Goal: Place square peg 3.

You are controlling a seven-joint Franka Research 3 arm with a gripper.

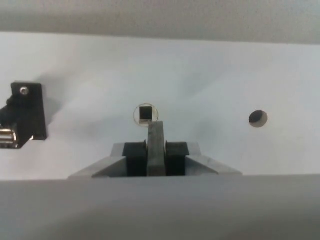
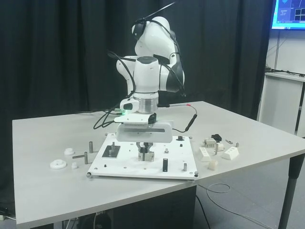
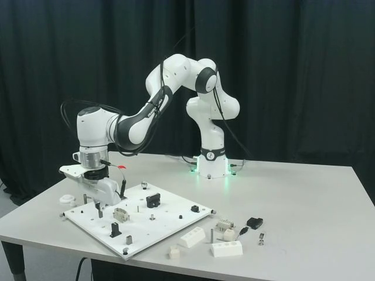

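Observation:
In the wrist view my gripper (image 1: 155,161) is shut on a grey square peg (image 1: 155,142) that stands upright between the black pads (image 1: 134,159). The peg's tip lies just beside a small black square hole (image 1: 145,113) in the white board (image 1: 200,90), slightly off it. From the first room view the gripper (image 2: 145,153) hangs low over the middle of the board (image 2: 128,168). The second room view puts the gripper (image 3: 96,198) at the board's (image 3: 170,225) left end.
A round hole (image 1: 258,118) and a black connector block (image 1: 27,110) share the board. A black post (image 2: 165,164) and a dark plate (image 2: 112,151) stand on it. White gears (image 2: 57,164) lie to one side, white blocks (image 2: 231,153) to the other.

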